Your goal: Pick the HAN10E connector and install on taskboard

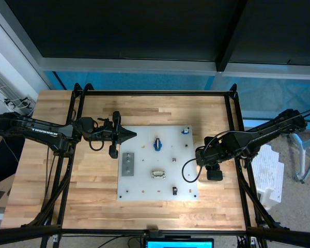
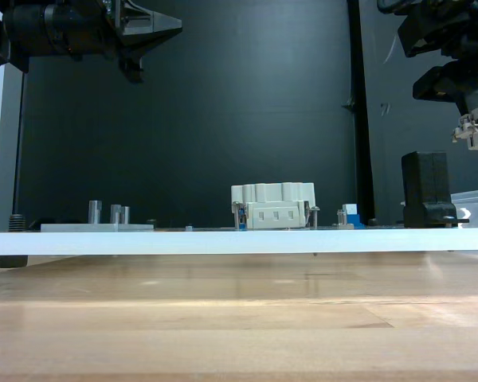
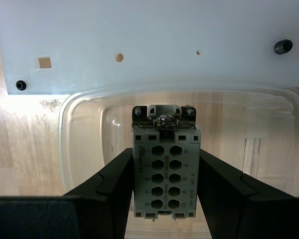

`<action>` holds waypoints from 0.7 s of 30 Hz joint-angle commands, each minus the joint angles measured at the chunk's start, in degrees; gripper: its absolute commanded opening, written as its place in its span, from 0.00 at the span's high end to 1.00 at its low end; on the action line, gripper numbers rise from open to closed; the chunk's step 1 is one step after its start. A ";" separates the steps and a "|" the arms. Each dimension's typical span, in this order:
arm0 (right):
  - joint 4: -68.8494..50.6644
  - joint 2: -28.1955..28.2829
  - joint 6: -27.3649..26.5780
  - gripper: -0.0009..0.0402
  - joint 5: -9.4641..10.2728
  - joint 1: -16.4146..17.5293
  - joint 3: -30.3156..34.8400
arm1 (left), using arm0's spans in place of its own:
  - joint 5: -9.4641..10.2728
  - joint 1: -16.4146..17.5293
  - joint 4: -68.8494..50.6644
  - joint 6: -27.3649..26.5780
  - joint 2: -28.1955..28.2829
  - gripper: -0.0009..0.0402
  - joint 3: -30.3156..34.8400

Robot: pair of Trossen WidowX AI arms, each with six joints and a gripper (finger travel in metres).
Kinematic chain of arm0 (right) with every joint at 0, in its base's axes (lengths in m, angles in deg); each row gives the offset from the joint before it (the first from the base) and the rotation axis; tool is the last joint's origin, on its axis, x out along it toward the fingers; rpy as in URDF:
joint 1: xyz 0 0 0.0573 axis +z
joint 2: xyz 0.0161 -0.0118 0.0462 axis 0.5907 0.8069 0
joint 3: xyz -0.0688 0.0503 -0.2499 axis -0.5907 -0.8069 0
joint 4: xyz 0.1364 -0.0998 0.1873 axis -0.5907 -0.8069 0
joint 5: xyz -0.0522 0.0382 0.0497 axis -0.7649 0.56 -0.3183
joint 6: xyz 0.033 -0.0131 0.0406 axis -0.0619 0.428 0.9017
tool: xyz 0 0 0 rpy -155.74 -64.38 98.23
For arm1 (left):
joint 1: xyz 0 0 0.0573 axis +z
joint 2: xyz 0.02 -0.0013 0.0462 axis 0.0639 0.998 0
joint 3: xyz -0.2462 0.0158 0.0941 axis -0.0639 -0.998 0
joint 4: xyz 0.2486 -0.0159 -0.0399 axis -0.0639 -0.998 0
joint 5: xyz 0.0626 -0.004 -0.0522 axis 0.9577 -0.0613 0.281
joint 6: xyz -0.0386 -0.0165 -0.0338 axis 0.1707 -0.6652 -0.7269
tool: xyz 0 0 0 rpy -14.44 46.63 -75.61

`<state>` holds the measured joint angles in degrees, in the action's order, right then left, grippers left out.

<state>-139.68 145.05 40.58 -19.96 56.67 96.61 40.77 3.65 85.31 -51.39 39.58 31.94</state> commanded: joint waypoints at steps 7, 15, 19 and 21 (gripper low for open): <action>2.21 6.25 1.31 0.91 -0.11 -0.22 4.98 | 0.00 0.00 0.02 0.00 0.02 0.98 0.00; 2.19 15.78 1.27 0.91 -1.64 -1.16 13.77 | 0.00 0.00 0.02 0.00 0.02 0.98 0.00; 2.10 21.16 0.07 0.91 -2.12 -1.55 19.37 | 0.00 0.00 0.02 0.00 0.02 0.98 0.00; 1.95 24.11 -0.61 0.91 -2.19 -1.75 22.32 | 0.00 0.00 0.02 0.00 0.02 0.98 0.00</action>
<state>-137.56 167.43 40.45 -21.95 55.04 117.06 40.77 3.65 85.33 -51.39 39.58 31.92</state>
